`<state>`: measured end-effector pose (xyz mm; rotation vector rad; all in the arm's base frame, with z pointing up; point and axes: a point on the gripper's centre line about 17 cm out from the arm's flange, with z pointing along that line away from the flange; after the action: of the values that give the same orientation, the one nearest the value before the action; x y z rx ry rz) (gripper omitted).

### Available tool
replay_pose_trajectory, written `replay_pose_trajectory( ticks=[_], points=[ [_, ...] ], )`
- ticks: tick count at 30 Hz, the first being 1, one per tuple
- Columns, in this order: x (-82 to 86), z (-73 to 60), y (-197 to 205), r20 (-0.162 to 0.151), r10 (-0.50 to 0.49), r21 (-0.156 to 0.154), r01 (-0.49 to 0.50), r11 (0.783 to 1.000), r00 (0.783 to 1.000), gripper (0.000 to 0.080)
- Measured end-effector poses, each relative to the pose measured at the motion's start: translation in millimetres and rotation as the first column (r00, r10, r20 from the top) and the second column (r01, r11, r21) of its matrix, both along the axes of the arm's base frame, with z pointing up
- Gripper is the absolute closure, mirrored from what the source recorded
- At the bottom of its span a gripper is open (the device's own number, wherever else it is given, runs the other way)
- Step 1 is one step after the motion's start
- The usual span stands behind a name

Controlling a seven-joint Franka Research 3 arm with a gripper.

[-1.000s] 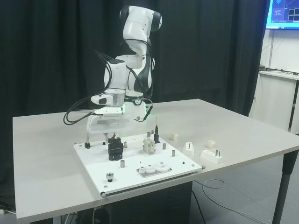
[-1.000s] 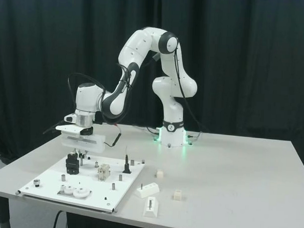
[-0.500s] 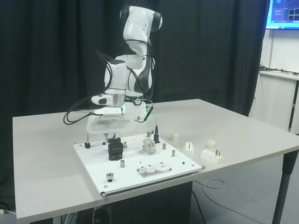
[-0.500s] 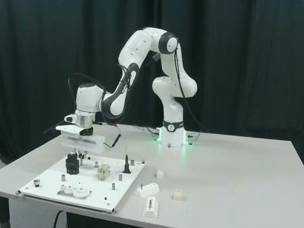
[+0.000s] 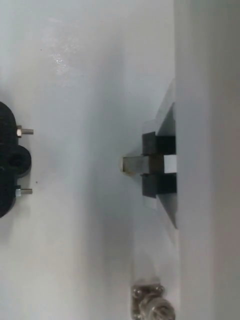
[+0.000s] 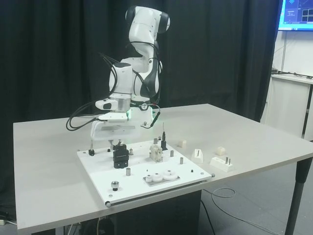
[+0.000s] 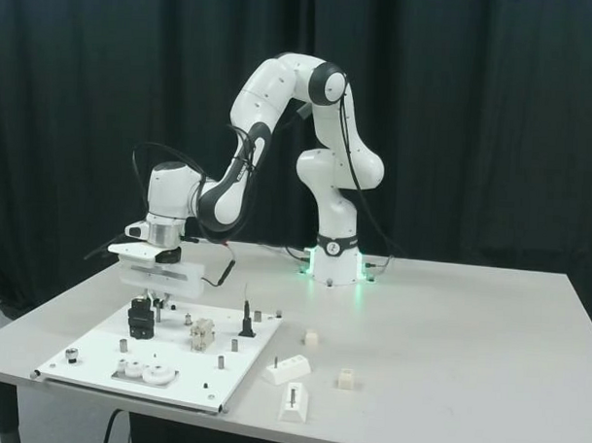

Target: Insert square peg 3.

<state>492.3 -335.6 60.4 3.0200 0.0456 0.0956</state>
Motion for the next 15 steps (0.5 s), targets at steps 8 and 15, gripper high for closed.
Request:
replay_pose_trajectory(
  ticks=[8,15],
  points=[
    [0.0,0.1,0.0,0.000,0.002,0.000,-0.002,1.000,1.000,0.0730],
    [0.1,1.6,-2.7,0.005,-0.008,-0.003,0.008,1.000,1.000,0.0730]
  ],
)
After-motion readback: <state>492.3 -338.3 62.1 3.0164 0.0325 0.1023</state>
